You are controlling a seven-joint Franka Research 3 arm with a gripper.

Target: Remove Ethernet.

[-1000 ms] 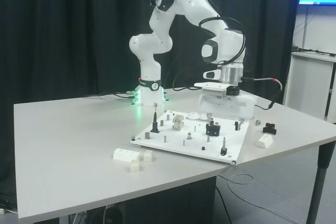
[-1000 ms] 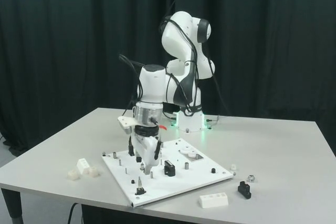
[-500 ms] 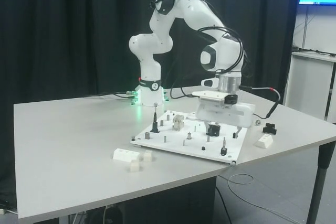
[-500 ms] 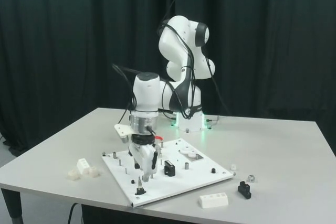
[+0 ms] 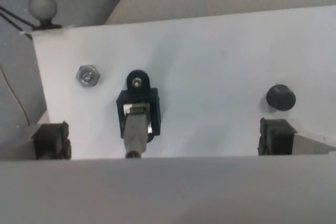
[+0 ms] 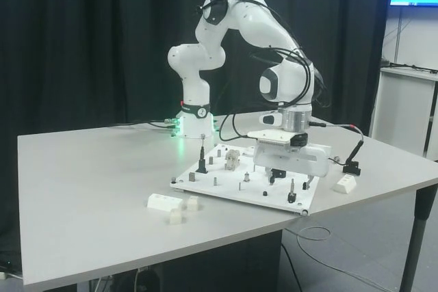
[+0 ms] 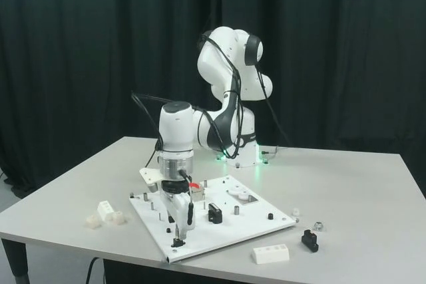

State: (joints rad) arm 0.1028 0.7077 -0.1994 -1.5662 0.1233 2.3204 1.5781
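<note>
Here the white arm (image 6: 236, 15) is bending low over the white board (image 7: 253, 227), which is lying on the grey bench (image 6: 89, 169) near its front edge.

Wrist view: the Ethernet plug (image 5: 136, 129) is sitting in a black socket block (image 5: 137, 109) screwed to the board. The two fingers (image 5: 51, 141) of the tool (image 5: 163, 139) are standing well apart, one on each side of the block, touching neither the block nor the plug, so the tool is open and holding nothing. A grey hex nut (image 5: 87, 75) is lying just beside the block, and a black round knob (image 5: 281, 97) is standing on its other side, further off. The board's corner and a small grey ball foot (image 5: 42, 6) are showing at the edge. None of this detail is readable from the room cameras.

First room view: the tool (image 6: 291, 172) is hanging over the board's near right corner, where a small black part (image 6: 292, 197) is standing. A white block (image 6: 165, 202) and smaller white pieces are lying on the bench left of the board; a white piece (image 6: 344, 184) and a black piece (image 6: 353, 166) are lying to its right.

Second room view: the tool (image 7: 178, 227) is reaching nearly down to the board's front corner. The plug itself is too small to make out. A green light (image 7: 223, 157) is glowing at the arm's base.
</note>
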